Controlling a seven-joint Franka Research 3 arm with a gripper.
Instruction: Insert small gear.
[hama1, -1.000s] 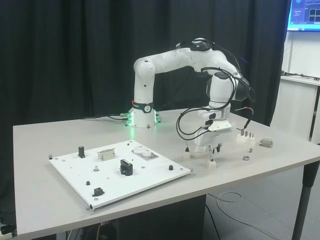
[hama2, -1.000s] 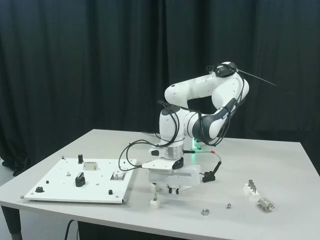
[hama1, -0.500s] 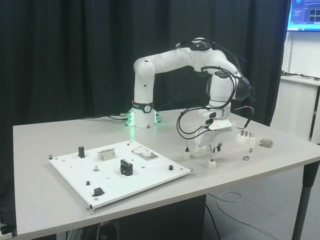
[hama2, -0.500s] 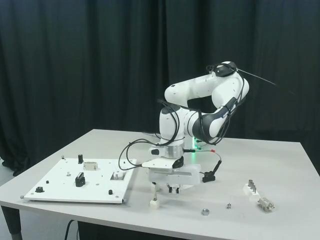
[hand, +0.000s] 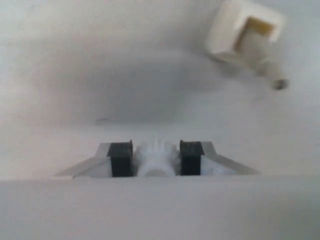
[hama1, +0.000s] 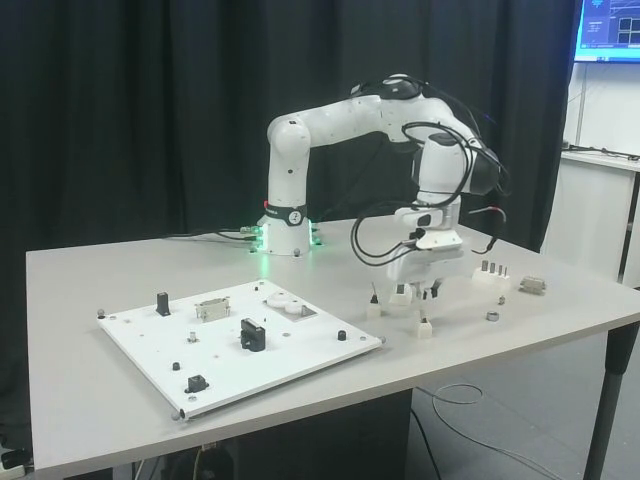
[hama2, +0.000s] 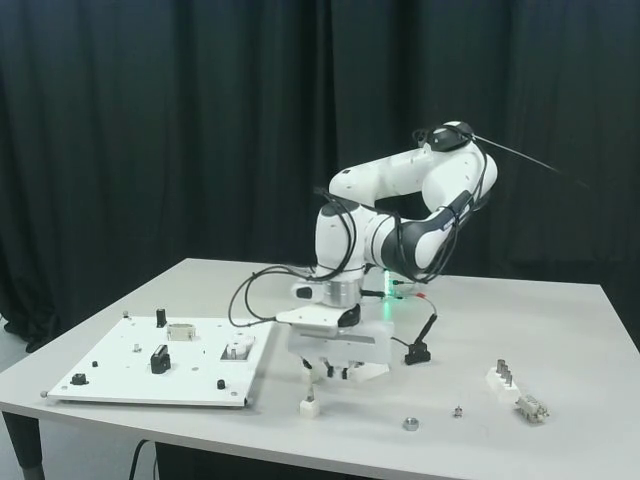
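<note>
A: Gear (hand: 156, 152) sits between the two black pads (hand: 121, 159) of the pincer (hand: 156, 159), teeth showing, and the pads are closed on it. So the pincer grips the gear, held in the air above the bench (hama1: 120, 270).

B: Where over the bench?

A: Toward the right front part, near the small white holder (hama1: 424, 328) that stands close to the front edge. In the wrist view a holder (hand: 240, 35) with a peg lies below and off to one side, apart from the gear. The arm (hama1: 350, 115) reaches out from its base at the rear edge.

B: And the board?

A: The white board (hama1: 300, 350) lies on the left part of the bench, well apart from the pincer. Where the gear belongs on it I cannot pick out from here.

B: What could spoil it?

A: My judgement: the hold is only on the teeth, across a small round part, so a quick swing toward the board could let it twist or slip out. A tilted gear would then catch on its post instead of sliding down. The cable (hama2: 250, 290) looping beside the wrist could also drag over the black parts (hama1: 252, 335) on the board if the pass is low. A nut (hama1: 492, 315) and other small pieces lie near the right edge, clear of the way.
</note>
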